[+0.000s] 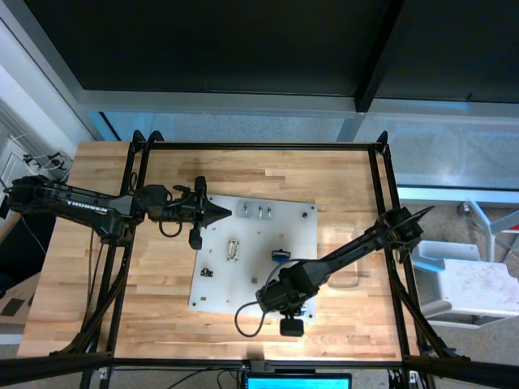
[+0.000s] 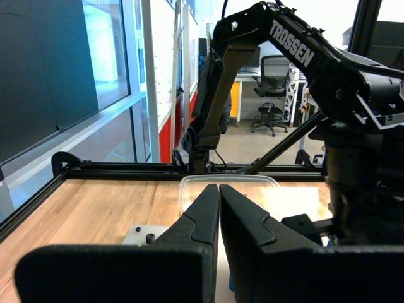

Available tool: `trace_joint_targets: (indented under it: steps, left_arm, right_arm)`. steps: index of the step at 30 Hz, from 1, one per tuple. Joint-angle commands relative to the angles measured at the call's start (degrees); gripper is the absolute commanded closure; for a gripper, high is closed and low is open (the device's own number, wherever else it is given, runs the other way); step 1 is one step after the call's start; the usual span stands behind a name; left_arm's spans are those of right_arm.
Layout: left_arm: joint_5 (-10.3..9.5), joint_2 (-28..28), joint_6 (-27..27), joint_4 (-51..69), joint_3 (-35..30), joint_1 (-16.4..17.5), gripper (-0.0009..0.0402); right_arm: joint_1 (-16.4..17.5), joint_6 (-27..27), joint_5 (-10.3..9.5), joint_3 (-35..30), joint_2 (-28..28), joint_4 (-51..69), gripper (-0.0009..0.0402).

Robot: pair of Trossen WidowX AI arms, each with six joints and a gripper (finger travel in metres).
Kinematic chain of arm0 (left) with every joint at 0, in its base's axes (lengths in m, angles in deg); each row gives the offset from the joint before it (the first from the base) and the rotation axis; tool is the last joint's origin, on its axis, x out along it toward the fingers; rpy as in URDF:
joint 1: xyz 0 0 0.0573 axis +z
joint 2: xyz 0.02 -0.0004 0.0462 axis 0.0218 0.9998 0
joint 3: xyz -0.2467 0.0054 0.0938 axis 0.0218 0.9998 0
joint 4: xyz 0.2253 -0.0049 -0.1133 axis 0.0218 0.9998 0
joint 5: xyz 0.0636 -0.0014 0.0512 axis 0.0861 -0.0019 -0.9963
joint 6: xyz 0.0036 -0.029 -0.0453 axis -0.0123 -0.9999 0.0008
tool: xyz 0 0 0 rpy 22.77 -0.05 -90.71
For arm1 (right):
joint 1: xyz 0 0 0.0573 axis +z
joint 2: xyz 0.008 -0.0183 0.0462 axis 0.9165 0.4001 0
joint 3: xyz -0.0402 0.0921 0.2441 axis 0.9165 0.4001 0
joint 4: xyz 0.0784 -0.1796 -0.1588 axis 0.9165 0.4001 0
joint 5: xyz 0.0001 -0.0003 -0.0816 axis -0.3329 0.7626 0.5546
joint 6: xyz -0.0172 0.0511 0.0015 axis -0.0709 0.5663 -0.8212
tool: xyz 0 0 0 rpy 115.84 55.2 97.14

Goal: Pick the M12 fastener and fasten on the M12 threads

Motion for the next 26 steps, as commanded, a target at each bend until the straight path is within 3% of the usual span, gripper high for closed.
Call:
trace_joint_targets:
  steps: [1, 9, 13, 20, 26]
  left_arm:
    - [0.02, 0.0, 0.0, 0.0, 0.0, 0.0, 0.0393]
    - [0.0, 0.0, 0.0, 0.0, 0.0, 0.0, 0.0393]
    - [0.0, 0.0, 0.0, 0.0, 0.0, 0.0, 0.0393]
    - [0.02, 0.0, 0.0, 0.0, 0.0, 0.0, 0.0393]
    - [0.0, 0.0, 0.0, 0.0, 0.0, 0.0, 0.0393]
  right_arm:
    - [0.2, 0.9, 0.92, 0.0, -0.1, 0.0, 0.0393]
    - [0.3, 0.9, 1.6, 0.0, -1.0, 0.7, 0.0393]
    - [0.3, 0.9, 4.26, 0.0, -2.3, 1.5, 0.0393]
    - [0.4, 1.3, 6.03, 0.0, -4.2, 2.3, 0.0393]
    - [0.4, 1.2, 6.01, 0.0, -6.9, 2.5, 0.0393]
